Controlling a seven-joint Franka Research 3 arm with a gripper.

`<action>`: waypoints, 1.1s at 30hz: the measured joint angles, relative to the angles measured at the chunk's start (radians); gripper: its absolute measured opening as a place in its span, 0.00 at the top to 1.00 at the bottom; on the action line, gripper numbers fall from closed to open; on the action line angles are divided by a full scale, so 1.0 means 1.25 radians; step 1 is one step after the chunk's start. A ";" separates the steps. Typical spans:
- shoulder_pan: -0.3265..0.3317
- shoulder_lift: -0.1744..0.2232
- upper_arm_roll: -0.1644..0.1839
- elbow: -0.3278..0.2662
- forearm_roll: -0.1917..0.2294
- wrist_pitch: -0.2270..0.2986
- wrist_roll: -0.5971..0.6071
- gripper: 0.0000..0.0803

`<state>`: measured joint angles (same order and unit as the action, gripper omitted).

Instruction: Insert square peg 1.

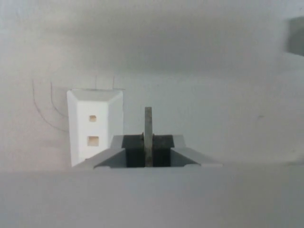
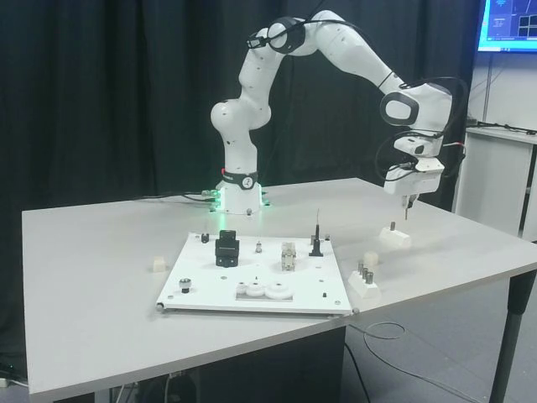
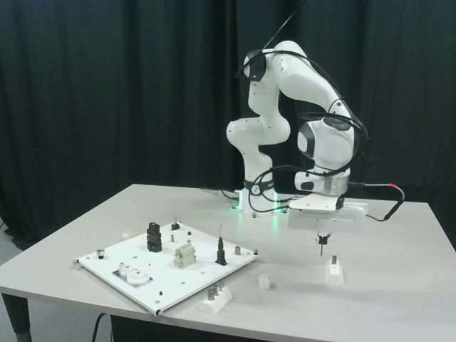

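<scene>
While the wrist view looks down past the fingertips, the gripper (image 1: 148,151) is clenched on the square peg (image 1: 148,135), a thin grey bar standing upright between the pads. The white socket block (image 1: 94,127), with two square holes, sits just beside the peg, not under it.

In the first room view, the gripper (image 2: 408,204) hangs above the block (image 2: 394,237) on the grey worktop (image 2: 101,252), clear of the white assembly board (image 2: 260,277).

In the second room view, the peg (image 3: 322,246) hangs apart from the block (image 3: 333,271), slightly to one side.

Step in hand, as judged: transport and alignment before insertion. The next move calls for a lateral correction to centre the peg over the intended hole, matched square orientation, then a straight descent.
</scene>
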<state>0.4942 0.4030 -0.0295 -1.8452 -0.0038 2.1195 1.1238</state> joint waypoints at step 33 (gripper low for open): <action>-0.002 -0.003 -0.076 0.062 -0.020 -0.120 -0.209 0.96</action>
<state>0.4923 0.3991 -0.1251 -1.7675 -0.0285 1.9698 0.8626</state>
